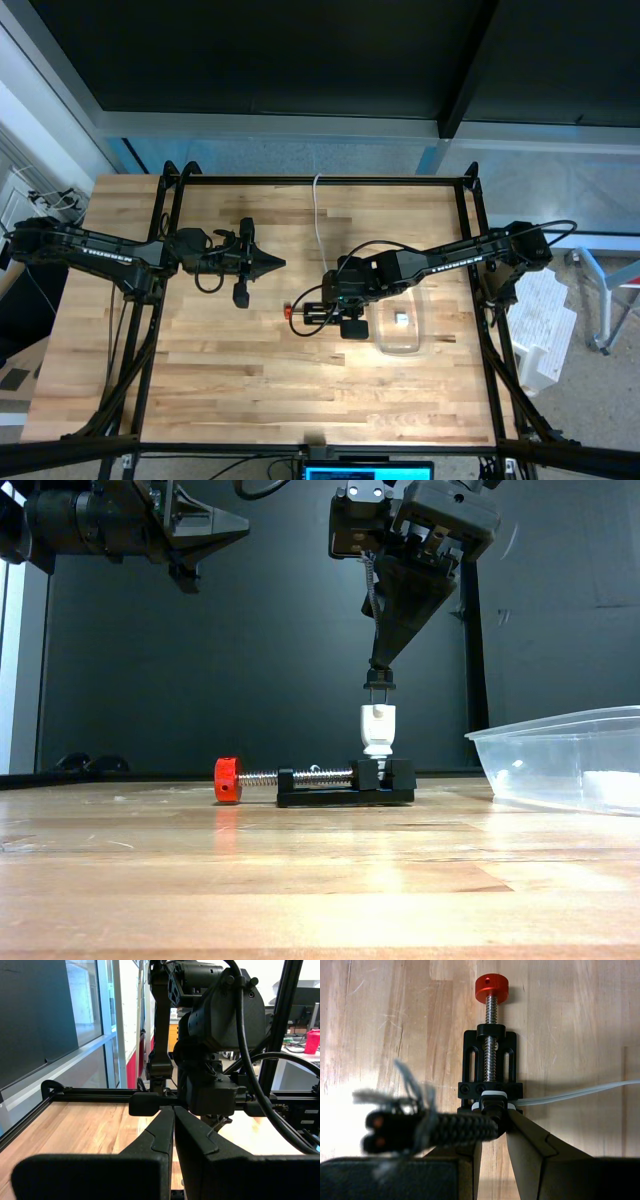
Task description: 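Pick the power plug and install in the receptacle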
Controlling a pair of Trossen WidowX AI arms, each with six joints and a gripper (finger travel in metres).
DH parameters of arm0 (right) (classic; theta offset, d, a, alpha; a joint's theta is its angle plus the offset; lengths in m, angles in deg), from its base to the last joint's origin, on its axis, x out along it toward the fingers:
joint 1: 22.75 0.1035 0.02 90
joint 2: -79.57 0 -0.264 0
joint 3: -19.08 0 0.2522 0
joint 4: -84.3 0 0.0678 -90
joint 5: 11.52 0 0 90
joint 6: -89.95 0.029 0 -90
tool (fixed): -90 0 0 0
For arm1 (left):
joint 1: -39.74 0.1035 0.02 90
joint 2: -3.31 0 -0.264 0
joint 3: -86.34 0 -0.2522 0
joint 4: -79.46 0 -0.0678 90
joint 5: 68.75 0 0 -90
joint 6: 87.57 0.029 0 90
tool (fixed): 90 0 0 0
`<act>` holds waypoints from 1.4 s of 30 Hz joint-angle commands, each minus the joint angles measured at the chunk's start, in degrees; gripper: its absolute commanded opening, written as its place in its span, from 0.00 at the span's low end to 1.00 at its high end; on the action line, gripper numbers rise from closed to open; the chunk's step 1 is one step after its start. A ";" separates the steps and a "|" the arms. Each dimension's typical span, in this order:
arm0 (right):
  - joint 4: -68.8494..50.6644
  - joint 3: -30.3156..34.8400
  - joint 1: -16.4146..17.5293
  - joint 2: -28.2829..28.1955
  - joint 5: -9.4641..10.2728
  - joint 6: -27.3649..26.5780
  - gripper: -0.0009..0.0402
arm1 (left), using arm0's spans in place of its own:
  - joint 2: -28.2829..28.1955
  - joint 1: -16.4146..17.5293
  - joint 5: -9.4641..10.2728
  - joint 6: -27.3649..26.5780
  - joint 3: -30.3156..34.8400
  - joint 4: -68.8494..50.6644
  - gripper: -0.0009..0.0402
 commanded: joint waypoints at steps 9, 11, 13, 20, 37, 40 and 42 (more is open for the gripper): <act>1.70 -1.75 0.02 0.02 0.02 0.04 0.02 | 0.00 0.02 0.00 0.02 0.02 0.02 0.02; 1.92 -1.95 0.00 0.02 0.02 0.04 0.02 | 0.00 0.02 0.00 0.02 0.02 0.02 0.02; 2.05 -2.12 0.00 0.02 0.02 0.02 0.02 | 0.00 0.00 0.00 0.00 0.02 0.00 0.02; 2.78 -2.99 0.00 0.02 0.00 0.04 0.02 | 0.00 0.00 0.00 0.02 0.02 0.00 0.02; 3.96 -3.37 -0.09 -2.45 0.00 -0.17 0.02 | 0.00 0.00 0.00 0.02 0.02 0.00 0.02; 4.00 -3.98 -0.13 -2.43 0.00 -0.17 0.02 | 0.00 0.00 0.00 0.02 0.02 0.02 0.02; 4.09 -4.63 -0.15 -2.43 -0.02 -0.15 0.02 | 0.00 0.02 0.00 0.02 0.02 0.00 0.02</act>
